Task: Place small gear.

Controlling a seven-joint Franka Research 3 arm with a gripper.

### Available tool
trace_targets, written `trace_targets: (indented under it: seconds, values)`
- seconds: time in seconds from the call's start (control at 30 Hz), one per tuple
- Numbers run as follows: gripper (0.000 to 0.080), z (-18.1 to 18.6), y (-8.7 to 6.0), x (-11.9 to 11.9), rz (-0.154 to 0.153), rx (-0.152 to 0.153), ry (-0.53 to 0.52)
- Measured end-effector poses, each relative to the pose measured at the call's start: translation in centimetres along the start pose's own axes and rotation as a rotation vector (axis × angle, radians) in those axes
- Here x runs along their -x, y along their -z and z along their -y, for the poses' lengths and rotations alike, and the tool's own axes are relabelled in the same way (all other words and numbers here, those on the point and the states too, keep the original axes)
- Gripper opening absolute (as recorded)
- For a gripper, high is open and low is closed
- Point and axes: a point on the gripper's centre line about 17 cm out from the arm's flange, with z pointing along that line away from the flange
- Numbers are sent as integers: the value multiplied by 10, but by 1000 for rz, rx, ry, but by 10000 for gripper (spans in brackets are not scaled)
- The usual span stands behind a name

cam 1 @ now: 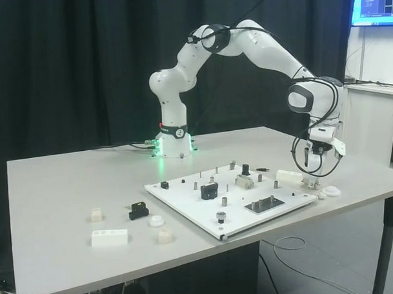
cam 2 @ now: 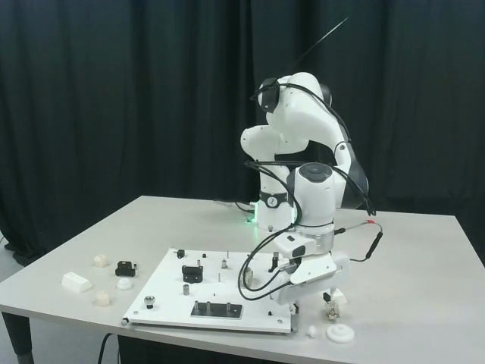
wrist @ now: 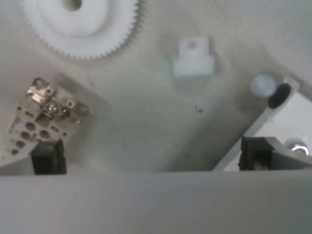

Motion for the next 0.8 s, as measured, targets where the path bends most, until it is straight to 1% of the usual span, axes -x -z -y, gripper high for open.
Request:
trace_targets:
  seconds: [0.03, 0.07, 0.5, 0.8]
  values:
    - [777, 1, 0, 0, 0, 0, -1]
    - [795, 1, 0, -1, 0, 0, -2]
    - [800, 6, 2, -3, -1, 1, -23]
    - [800, 4, -4, 5, 17, -4, -48]
